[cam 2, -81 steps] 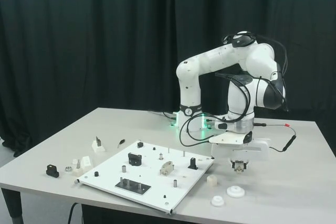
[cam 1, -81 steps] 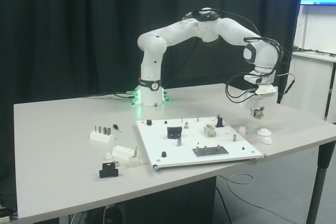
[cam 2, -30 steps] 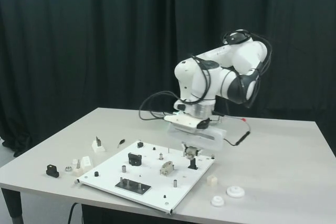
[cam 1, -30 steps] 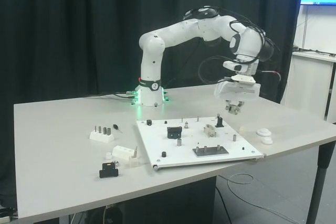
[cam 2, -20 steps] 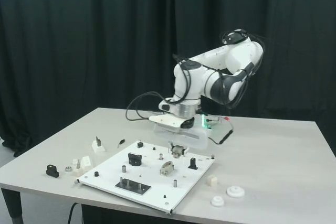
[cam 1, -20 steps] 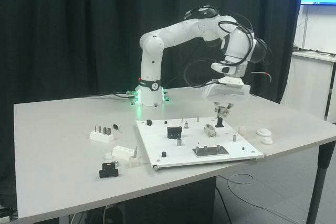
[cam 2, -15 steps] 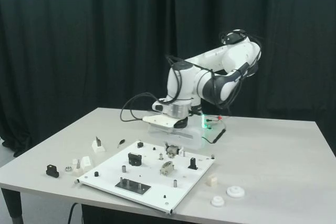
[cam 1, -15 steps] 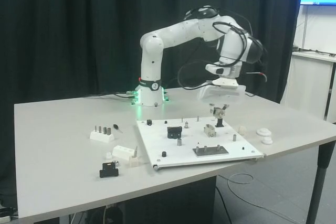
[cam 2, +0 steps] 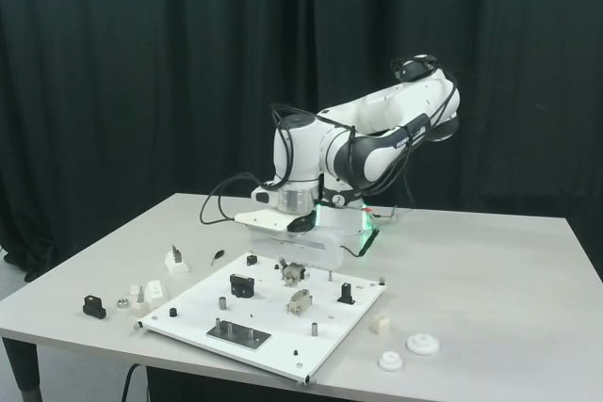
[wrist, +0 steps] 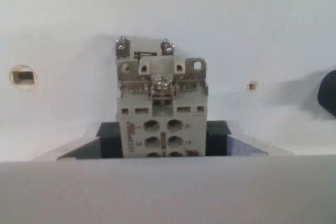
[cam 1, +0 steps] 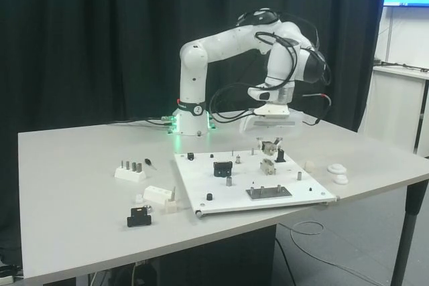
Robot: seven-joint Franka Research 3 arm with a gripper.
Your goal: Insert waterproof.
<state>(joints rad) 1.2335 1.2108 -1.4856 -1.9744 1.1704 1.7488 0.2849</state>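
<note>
White arm [cam 2: 358, 143] bent low over white board [cam 2: 283, 331] on grey desk [cam 2: 490, 298]. Gripper [cam 2: 292, 275] just above board. Small parts [cam 2: 141, 294] beside board.

Board [cam 1: 201, 185] flat on the table [cam 1: 67, 165], connector block [cam 1: 267, 167] mounted near its middle, metal plate [cam 1: 268, 193] nearer the front edge. Off the board: small black part [cam 1: 139, 217] to one side, two round discs [cam 1: 339, 172] to the other.

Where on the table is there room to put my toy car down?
The grey table is bare between the small white block and its near-left edge. The white board under the gripper is crowded with small parts.
</note>
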